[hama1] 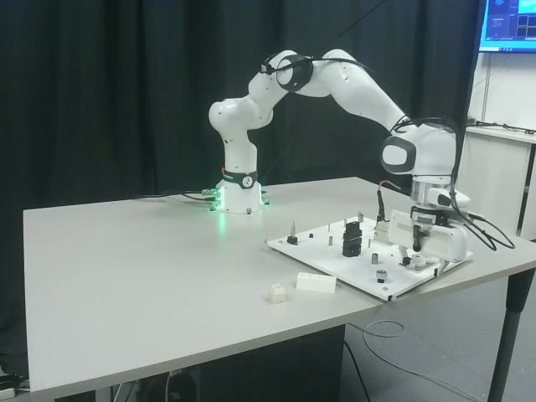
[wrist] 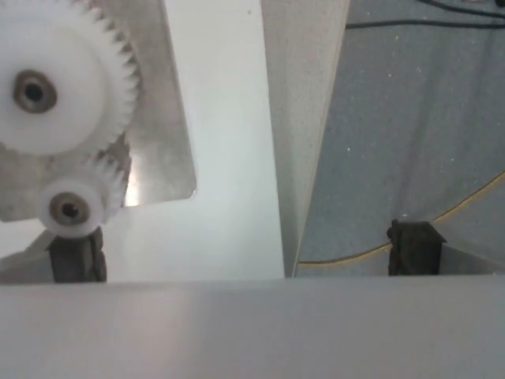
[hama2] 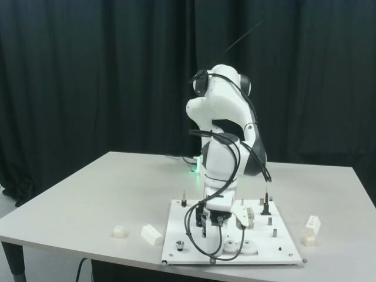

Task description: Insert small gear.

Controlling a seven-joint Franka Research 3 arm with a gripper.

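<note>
Two gears mesh at the frame's left: small gear [wrist: 72,207] seated under the big gear [wrist: 57,77]. My pincer [wrist: 245,257] stands wide, holding nothing. Lifting crookedly, I judge, could snag it.

Black curtains [hama1: 109,92] hang behind the grey table [hama1: 142,260]. A lit screen [hama1: 509,23] sits high in one corner.
</note>
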